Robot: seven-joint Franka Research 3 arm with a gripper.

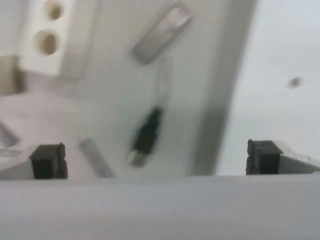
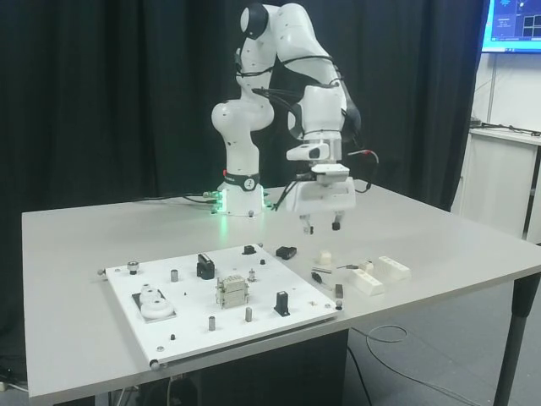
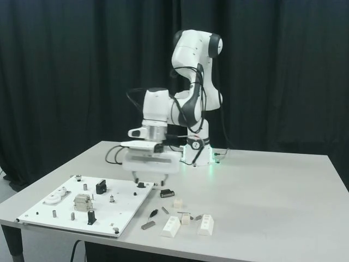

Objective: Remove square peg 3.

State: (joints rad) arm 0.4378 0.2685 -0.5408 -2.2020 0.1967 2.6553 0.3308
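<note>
My gripper [image 2: 321, 225] [image 3: 150, 179] [image 1: 155, 159] hangs open above the table, just past the white board's [image 2: 190, 334] [image 3: 38, 215] [image 1: 280, 115] edge, with nothing between its black fingertips [image 1: 48, 161]. Several small grey pegs stand upright on the board, such as one [image 2: 248, 314] near its front and another [image 2: 173, 275] further back; I cannot tell which is square peg 3. A grey bar [image 1: 162, 33] [image 3: 148, 224] lies flat on the table beside the board. A black plug [image 1: 146, 135] [image 3: 154, 212] with a thin cable lies under the gripper.
White blocks [image 2: 366, 280] [image 3: 171, 226] [image 1: 47, 30] and small white cubes [image 3: 178, 202] lie on the grey table [image 2: 76, 237] beside the board. A black connector [image 2: 286, 251] [image 3: 167, 193] sits by the board's far corner. The board also carries a black clip [image 2: 281, 303], white gears [image 2: 152, 302] and a metal connector [image 2: 231, 292].
</note>
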